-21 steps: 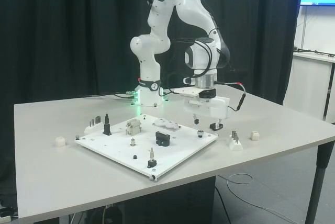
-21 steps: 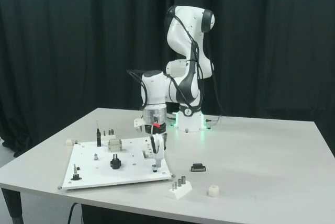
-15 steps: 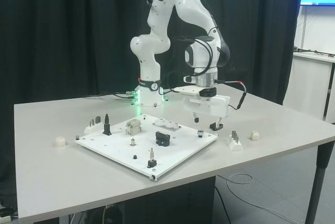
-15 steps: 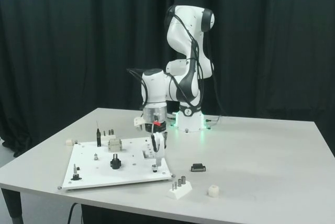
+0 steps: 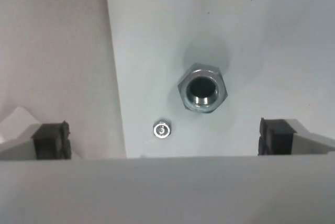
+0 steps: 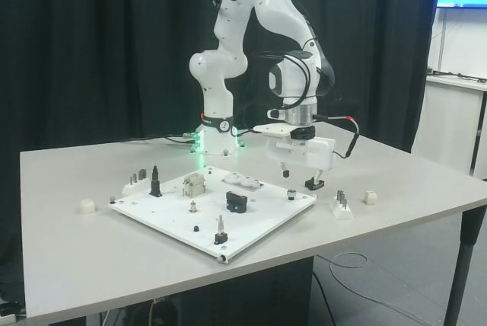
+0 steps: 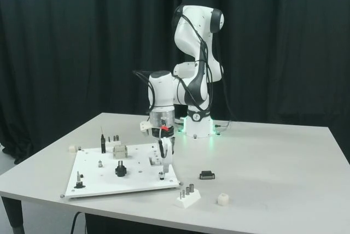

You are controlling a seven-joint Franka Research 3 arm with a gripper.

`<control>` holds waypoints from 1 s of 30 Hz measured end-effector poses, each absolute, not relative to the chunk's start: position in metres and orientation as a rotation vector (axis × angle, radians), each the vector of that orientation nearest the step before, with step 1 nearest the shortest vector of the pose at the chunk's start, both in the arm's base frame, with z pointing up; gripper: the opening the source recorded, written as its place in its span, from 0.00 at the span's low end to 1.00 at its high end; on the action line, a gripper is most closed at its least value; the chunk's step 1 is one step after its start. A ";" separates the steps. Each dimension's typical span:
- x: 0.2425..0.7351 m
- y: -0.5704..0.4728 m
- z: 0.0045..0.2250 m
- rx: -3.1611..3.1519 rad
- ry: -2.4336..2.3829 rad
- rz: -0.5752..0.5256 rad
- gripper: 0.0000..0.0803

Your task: Pick round peg 4.

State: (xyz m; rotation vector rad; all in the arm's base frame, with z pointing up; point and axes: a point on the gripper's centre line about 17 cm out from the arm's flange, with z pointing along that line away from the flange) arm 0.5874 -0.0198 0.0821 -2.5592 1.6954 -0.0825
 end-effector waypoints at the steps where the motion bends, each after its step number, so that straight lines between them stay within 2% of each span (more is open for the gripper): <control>1: 0.588 -0.020 0.082 -2.560 1.695 -0.083 1.00; 30: 0.598 -0.023 0.096 -2.583 1.672 -0.109 1.00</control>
